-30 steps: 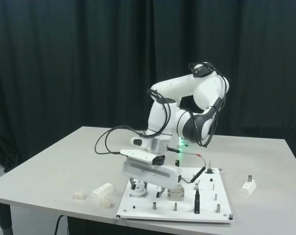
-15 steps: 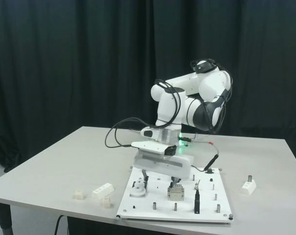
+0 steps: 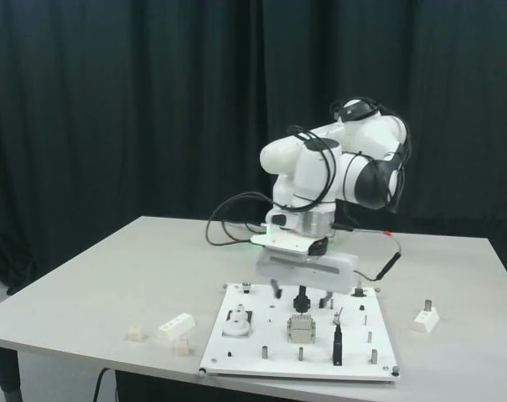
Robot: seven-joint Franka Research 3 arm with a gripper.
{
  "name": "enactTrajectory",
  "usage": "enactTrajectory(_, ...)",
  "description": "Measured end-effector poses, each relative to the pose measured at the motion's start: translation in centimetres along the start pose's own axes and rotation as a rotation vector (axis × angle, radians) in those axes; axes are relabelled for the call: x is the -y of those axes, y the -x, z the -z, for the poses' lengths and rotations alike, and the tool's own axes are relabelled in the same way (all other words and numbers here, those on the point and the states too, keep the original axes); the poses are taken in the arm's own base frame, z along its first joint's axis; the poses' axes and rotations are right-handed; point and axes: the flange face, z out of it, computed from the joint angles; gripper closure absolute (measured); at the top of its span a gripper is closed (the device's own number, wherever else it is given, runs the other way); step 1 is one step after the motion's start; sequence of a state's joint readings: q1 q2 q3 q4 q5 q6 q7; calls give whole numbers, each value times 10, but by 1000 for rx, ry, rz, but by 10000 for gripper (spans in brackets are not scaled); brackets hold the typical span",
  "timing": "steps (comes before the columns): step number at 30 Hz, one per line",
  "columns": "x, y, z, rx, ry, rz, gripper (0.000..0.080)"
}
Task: Pick round peg 4.
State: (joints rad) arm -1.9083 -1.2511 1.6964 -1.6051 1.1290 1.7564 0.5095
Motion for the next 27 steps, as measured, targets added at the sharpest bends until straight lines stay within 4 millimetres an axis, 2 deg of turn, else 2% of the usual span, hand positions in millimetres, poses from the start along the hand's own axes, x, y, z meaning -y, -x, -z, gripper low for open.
enactTrajectory(14, 16, 72, 22, 123, 50, -49, 3)
enactTrajectory(27, 31, 156, 28, 175, 102, -96, 3)
